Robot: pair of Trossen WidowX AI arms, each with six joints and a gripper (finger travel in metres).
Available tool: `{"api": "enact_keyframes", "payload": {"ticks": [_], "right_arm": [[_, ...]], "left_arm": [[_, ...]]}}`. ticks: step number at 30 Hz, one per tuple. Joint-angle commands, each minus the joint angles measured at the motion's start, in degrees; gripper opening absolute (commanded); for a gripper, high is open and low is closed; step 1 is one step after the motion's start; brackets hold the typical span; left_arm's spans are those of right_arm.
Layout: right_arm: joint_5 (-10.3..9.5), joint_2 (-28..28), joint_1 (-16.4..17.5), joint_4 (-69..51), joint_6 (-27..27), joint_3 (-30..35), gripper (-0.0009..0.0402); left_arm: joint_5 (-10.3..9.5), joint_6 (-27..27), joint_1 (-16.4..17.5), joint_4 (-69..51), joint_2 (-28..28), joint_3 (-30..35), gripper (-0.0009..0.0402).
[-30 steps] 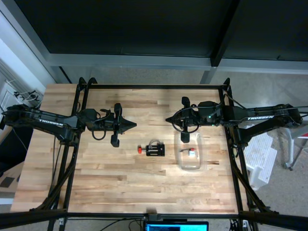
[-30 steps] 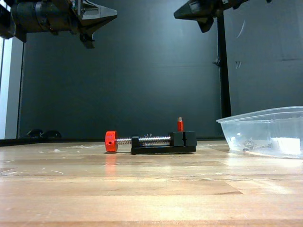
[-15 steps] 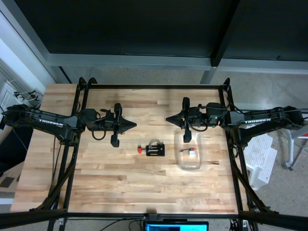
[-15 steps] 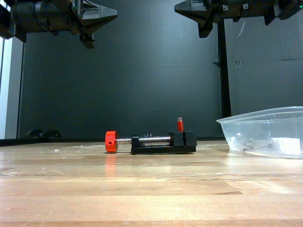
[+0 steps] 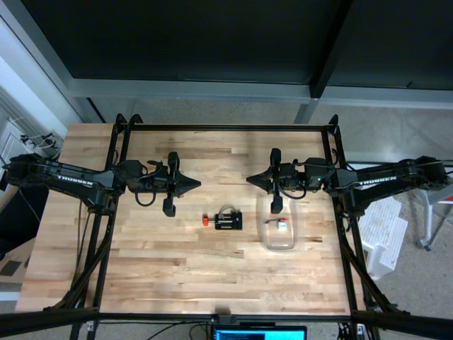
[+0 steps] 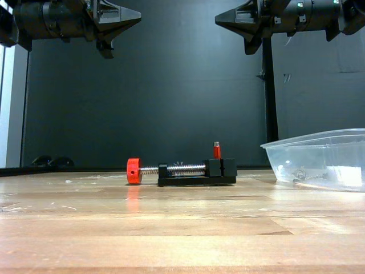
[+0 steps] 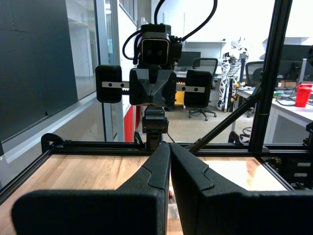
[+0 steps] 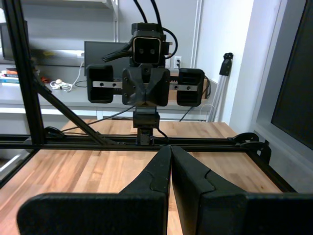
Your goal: Remove the RCA connector from the receptacle and place in the container
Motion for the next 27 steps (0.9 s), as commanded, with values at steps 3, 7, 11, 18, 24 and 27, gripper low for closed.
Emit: {"api": "enact_keyframes", "payload": {"ticks": [3,7,11,18,24,27], "right_arm": [[0.11,-1.3,1.1,-0.3,0.1,-0.3,0.0000],[0.07,-1.7,1.1,-0.3,1.0,-0.4,0.0000],[0.04,-1.6,1.2,-0.4,1.4,-0.4,0.0000],[0.11,-1.7,1.2,-0.5,1.5,-0.4,0.0000],[0.13,-1.7,1.2,-0.6,1.4,-0.4,0.0000],[0.13,-1.7,1.2,-0.6,1.5,-0.4,0.0000]], "left_arm": [[0.02,0.0,0.0,0.0,0.0,0.0,0.0000],[0.02,0.0,0.0,0.0,0.0,0.0,0.0000],[0.02,0.0,0.0,0.0,0.0,0.0,0.0000],[0.02,0.0,0.0,0.0,0.0,0.0,0.0000],[0.02,0.0,0.0,0.0,0.0,0.0,0.0000],[0.02,0.0,0.0,0.0,0.0,0.0,0.0000]]}}
